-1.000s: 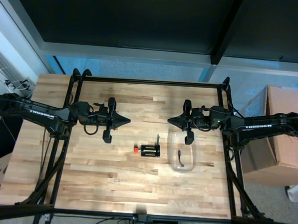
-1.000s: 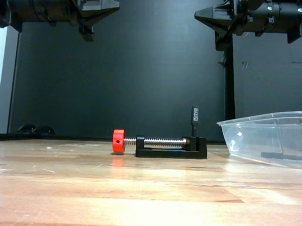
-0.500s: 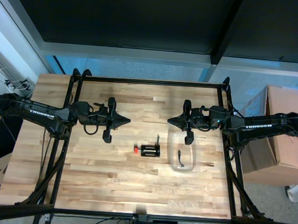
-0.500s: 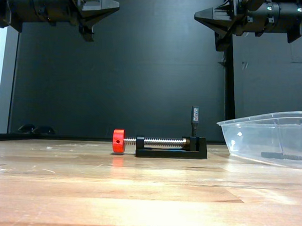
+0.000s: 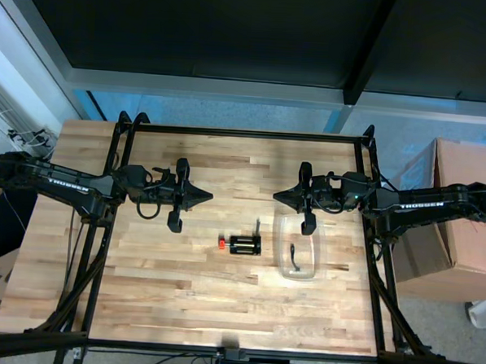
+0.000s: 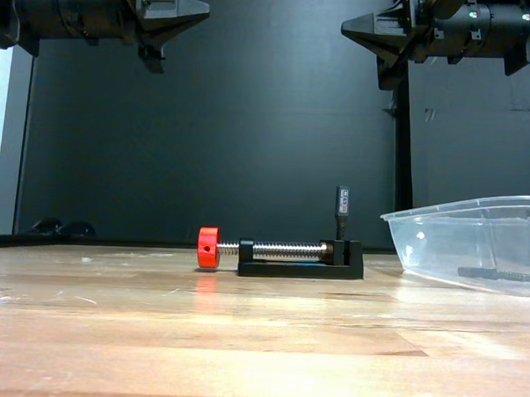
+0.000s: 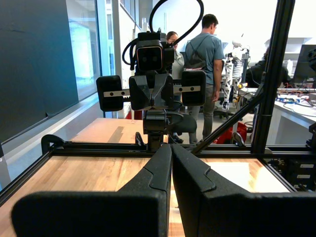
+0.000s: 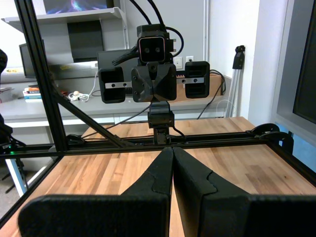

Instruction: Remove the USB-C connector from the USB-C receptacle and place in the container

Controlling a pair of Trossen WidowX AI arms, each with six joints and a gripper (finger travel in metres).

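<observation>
Connector (image 5: 294, 259) lies free in container (image 5: 316, 249), clear of receptacle (image 6: 341, 204); task looks done. Left gripper (image 5: 209, 196), right gripper (image 5: 277, 195) closed, empty, high above tabletop.

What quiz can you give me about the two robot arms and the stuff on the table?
1. True or false: the left gripper and the right gripper are both shut, high above the table, holding nothing.
2. What colour is the knob on the clamp? A blue, B red, C green.
3. Fill in: the thin dark piece that seems to be the USB-C connector lies free inside the clear ____.

Key: 1 true; 2 B; 3 container.
</observation>
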